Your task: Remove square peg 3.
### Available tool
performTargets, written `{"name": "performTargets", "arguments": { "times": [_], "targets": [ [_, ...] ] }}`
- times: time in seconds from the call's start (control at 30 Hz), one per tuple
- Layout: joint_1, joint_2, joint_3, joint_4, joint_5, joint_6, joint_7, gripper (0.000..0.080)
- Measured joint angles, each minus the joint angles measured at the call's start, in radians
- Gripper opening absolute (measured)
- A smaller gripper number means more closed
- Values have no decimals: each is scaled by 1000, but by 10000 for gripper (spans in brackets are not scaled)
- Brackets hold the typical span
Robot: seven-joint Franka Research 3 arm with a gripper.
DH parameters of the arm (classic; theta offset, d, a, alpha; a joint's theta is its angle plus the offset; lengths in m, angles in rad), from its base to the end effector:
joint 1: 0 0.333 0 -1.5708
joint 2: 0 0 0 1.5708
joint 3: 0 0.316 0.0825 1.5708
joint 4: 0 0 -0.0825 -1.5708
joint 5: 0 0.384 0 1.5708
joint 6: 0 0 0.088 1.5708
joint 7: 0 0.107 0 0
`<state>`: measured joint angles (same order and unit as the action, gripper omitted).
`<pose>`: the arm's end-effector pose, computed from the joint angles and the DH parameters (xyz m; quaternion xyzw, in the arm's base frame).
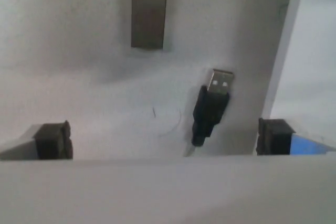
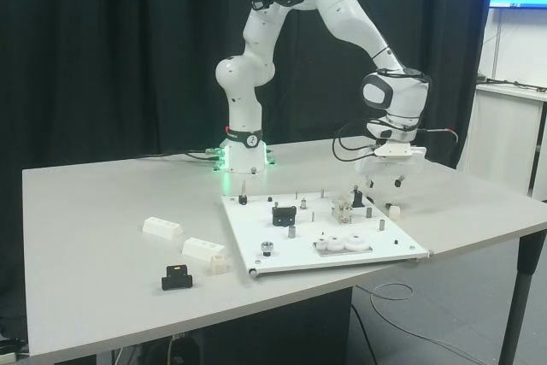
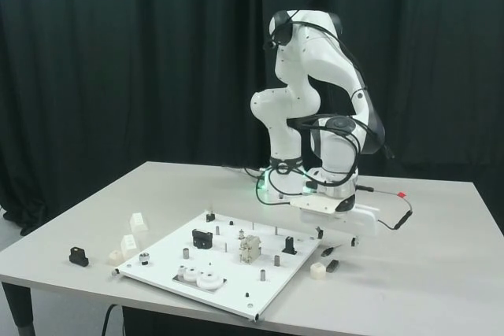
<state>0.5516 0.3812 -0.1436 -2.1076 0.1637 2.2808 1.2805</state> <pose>0.5104 0.2245 0.2200 0.8758 -0.4712 -0.0885 0.0555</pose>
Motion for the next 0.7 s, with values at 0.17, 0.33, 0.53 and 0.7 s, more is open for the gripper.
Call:
{"name": "performTargets", "arguments": {
  "times": [0.17,0.33,0.53,0.7],
  "targets": [
    [-5,0,-1,23,-1,-43,0,793],
    [-9,0,-1,42,-2,-75,0,793],
    [-11,-1,-4,55,-8,-93,0,800],
    [-11,-2,-4,59,-20,-95,0,800]
  ]
}}
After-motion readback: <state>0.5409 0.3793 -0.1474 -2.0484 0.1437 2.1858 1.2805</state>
